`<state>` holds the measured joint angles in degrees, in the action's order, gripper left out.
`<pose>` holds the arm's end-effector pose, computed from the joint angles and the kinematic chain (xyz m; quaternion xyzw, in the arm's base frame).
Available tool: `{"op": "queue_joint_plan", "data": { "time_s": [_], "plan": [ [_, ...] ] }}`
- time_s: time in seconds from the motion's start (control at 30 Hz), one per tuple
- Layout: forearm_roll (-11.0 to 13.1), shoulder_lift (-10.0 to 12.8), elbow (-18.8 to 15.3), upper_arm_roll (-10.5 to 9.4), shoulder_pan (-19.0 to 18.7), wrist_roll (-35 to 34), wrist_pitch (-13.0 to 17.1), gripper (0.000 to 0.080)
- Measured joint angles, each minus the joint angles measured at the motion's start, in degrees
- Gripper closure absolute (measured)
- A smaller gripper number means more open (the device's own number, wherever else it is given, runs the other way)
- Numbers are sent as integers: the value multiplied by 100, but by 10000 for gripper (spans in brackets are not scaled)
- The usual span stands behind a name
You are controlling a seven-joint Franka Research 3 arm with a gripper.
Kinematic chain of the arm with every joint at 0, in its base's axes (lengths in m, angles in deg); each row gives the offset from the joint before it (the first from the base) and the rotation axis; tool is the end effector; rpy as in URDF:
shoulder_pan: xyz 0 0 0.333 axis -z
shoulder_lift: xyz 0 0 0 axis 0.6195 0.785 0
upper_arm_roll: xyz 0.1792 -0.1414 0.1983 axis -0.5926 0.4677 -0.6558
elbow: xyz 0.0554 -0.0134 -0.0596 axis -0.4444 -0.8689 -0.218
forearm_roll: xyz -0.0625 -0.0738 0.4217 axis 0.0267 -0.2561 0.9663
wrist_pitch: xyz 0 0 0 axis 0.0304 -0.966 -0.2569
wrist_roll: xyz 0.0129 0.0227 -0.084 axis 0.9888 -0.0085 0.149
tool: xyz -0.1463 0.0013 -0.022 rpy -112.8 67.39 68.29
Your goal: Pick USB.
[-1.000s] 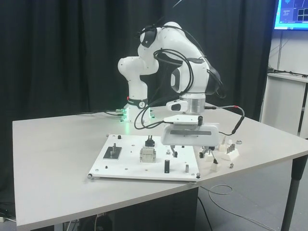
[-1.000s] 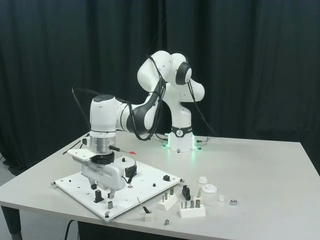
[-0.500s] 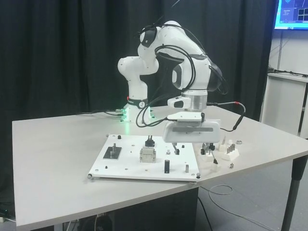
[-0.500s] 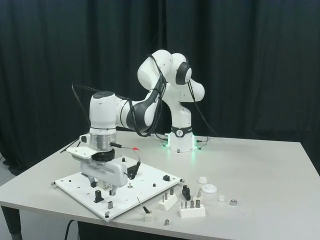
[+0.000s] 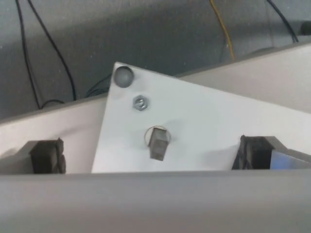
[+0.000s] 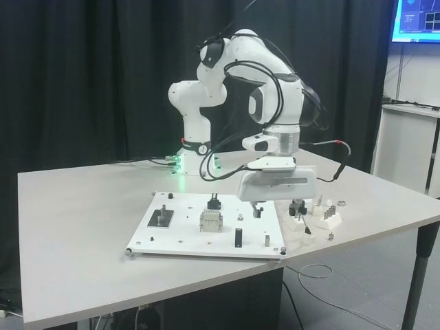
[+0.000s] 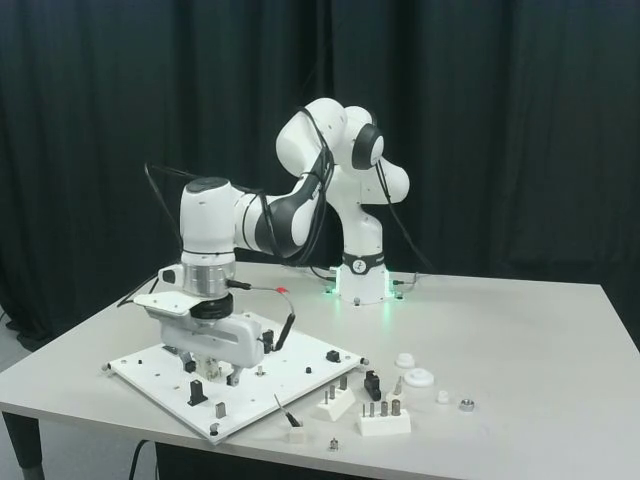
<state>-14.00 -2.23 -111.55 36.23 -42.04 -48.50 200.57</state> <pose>0.7740 -0.1397 0.2273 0.8710 -0.4896 0.0403 0.0029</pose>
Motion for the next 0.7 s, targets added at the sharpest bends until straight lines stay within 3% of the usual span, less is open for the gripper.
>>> {"op": "queue_joint_plan", "data": {
  "time_s": [0.23,0.7],
  "plan": [
    [62,1,85,-103,0,279,-119,3],
    [526,51,235,-307,0,897,-386,3]
  ]
}}
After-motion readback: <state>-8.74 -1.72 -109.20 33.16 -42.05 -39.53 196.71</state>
